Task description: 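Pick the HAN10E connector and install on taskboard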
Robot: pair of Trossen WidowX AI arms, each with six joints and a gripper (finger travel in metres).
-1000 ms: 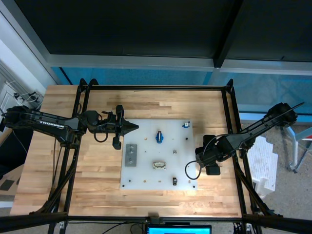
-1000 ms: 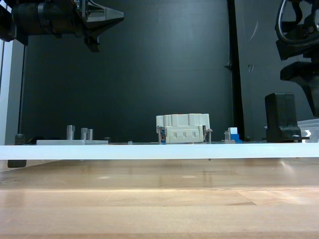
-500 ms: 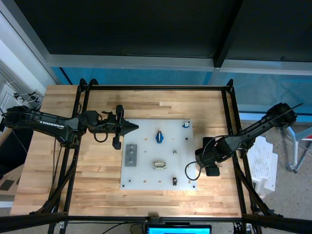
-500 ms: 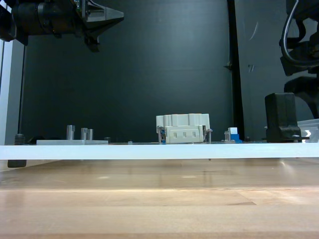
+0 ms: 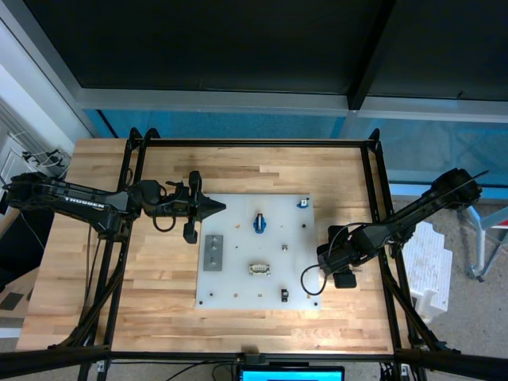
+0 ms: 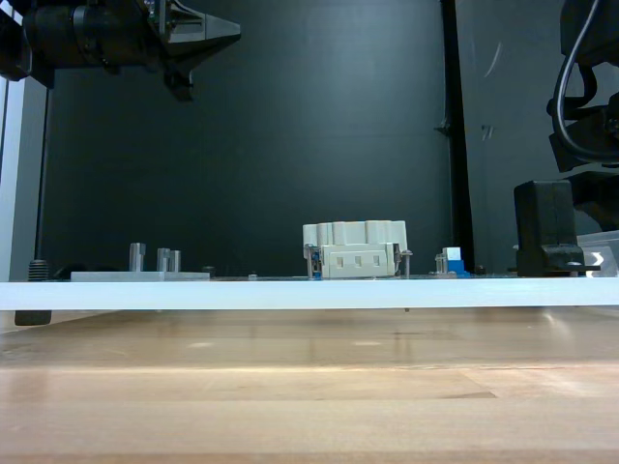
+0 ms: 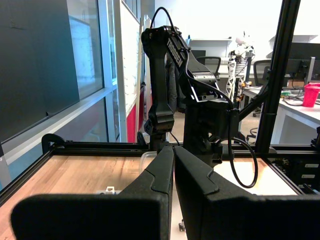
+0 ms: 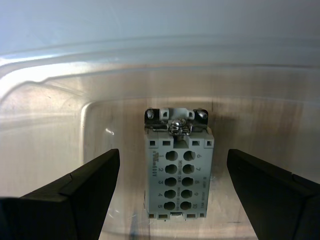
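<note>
Right gripper (image 8: 173,175) spread wide over connector (image 8: 178,165) in clear tray (image 8: 55,95); not yet gripped.
Left gripper (image 5: 216,206), closed, hangs upper left of board (image 5: 238,295). Only the right wrist view shows the connector, flat, pin face up, between the fingers (image 8: 75,195); high view shows just the arm (image 5: 413,210) right of centre, off the board. Risk: uneven closing may skew the loose connector or jam it against the tray wall.

The grey HAN10E connector (image 8: 179,167) lies holes-up in a clear tray, off the white taskboard (image 5: 230,282).
</note>
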